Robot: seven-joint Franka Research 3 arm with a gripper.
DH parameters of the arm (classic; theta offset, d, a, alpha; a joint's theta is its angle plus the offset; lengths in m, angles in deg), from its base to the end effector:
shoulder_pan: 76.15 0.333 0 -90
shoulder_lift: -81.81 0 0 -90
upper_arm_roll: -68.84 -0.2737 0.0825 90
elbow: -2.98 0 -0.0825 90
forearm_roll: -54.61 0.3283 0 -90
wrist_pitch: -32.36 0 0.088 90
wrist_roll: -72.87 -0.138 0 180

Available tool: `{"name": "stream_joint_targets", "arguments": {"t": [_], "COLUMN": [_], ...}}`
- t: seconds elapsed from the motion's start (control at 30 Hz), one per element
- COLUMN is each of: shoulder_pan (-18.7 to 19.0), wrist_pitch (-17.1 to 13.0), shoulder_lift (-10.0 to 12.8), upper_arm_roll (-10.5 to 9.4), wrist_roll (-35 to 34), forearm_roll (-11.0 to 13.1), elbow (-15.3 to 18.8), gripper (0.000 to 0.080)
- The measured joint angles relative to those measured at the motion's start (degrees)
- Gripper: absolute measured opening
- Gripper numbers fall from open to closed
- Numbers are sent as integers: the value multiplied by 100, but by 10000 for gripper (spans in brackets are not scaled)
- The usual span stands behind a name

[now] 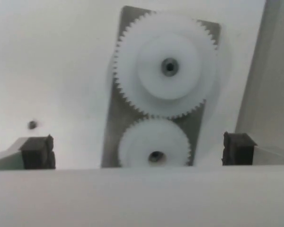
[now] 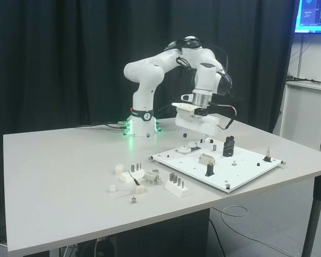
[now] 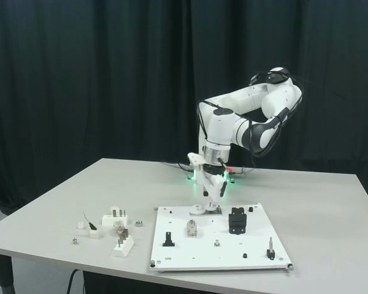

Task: Insert medium gear.

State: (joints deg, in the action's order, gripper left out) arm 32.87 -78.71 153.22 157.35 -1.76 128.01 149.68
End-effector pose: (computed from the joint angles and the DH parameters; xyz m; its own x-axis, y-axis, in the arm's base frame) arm 0.3719 0.0820 0.2097 -0.3154 -0.9386 0.1398 -0.9490 0.3120 -0.0456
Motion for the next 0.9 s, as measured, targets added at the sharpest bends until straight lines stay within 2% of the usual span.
{"name": "stream_joint_targets", "arguments": {"t": [0.23, 0.43, 0.67, 0.9], "shoulder_pan": [45, 53, 19, -49], "wrist_pitch": [-15, -72, -110, -194], "shoulder_lift": [-1, -3, -9, -14], "upper_arm_roll": [196, 269, 232, 52], "wrist_roll": [0, 0, 0, 0], "forearm_roll": [25, 62, 252, 518], "elbow": [-82, -95, -95, -97], "gripper": [796, 796, 800, 800]}}
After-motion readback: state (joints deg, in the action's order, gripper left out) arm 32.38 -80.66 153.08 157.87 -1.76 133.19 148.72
